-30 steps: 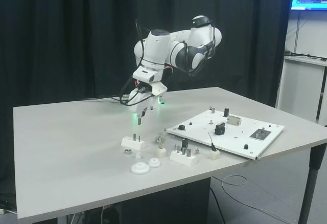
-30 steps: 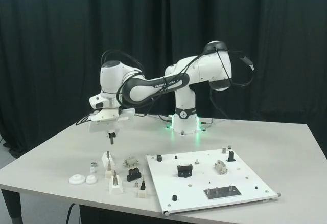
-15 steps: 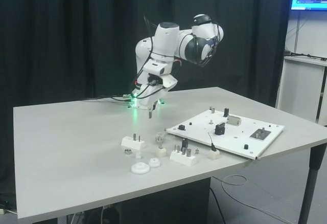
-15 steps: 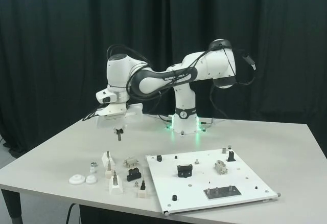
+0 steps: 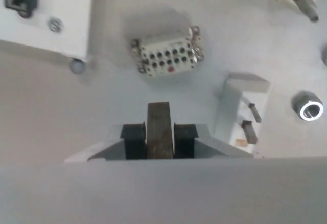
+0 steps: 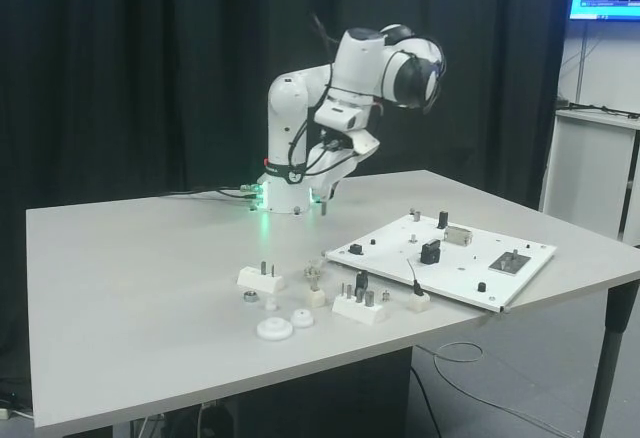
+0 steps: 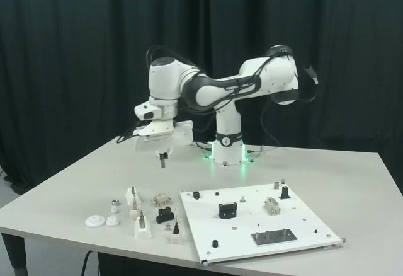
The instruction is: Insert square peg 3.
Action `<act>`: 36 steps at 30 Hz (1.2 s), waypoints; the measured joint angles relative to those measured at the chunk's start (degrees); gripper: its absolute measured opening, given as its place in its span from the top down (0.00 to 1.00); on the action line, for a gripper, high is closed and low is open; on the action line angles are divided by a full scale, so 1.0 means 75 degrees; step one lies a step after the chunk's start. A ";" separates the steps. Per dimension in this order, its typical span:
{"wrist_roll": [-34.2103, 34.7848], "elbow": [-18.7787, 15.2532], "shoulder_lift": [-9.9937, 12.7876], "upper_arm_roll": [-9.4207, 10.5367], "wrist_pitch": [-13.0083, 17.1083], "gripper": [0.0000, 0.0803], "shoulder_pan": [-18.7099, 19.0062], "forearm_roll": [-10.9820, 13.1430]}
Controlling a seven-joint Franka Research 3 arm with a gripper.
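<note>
While clamped between black fingers (image 5: pixel 134 138), square peg (image 5: pixel 159 130), dark, straight-sided, upright.

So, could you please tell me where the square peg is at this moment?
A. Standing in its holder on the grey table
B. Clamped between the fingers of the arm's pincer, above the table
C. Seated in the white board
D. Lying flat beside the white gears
B: the wrist view shows the dark square peg clamped between the black fingers of the pincer, which hangs above the grey table.
</note>
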 joint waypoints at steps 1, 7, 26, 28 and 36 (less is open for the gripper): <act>0.0082 0.0007 -0.0017 -0.0023 -0.0022 0.86 0.0076 -0.0034; 0.0492 0.0073 -0.0134 -0.0165 -0.0230 0.86 0.0517 -0.0218; 0.2081 0.0612 -0.0221 -0.0480 -0.1097 0.86 0.1747 -0.0405; 0.2299 0.0684 -0.0248 -0.0480 -0.1149 0.86 0.1880 -0.0408; 0.3146 0.1002 -0.0289 -0.0480 -0.1376 0.86 0.2345 -0.0410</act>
